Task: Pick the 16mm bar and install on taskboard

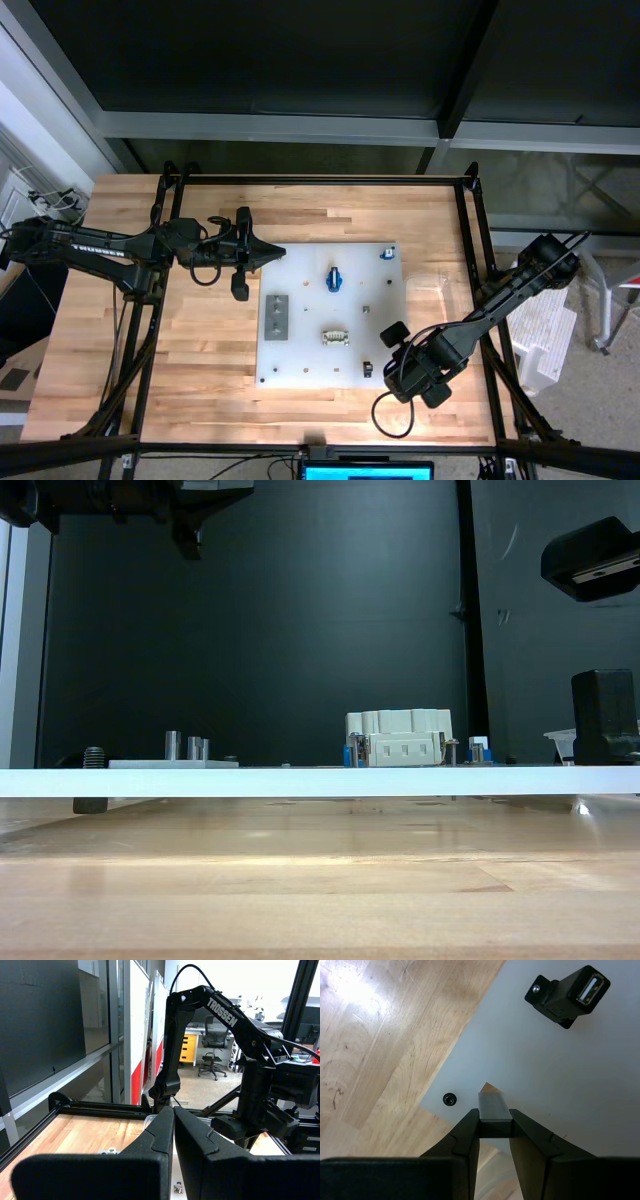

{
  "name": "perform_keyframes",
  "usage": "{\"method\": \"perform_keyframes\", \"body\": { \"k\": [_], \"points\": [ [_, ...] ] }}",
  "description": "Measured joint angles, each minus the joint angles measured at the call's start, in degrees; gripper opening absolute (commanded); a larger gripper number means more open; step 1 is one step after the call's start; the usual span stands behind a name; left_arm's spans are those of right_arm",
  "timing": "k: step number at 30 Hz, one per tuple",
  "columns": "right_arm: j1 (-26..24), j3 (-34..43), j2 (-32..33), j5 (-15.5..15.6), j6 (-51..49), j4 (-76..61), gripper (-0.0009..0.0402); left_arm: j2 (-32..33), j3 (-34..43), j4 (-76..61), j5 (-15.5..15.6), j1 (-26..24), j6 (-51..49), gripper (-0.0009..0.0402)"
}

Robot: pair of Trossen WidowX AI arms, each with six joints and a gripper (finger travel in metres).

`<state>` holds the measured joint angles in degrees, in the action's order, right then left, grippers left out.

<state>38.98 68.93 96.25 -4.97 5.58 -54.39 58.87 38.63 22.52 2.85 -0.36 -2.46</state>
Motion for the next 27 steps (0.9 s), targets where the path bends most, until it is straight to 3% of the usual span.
{"method": "perform_keyframes", "body": {
  "k": [27],
  "points": [
    [-0.48, 0.0, 0.0, 0.0, 14.29, 0.11, 0.0, 0.0, 0.0, 0.02, 0.02, 0.0, 0.0, 0.0]
  ]
}}
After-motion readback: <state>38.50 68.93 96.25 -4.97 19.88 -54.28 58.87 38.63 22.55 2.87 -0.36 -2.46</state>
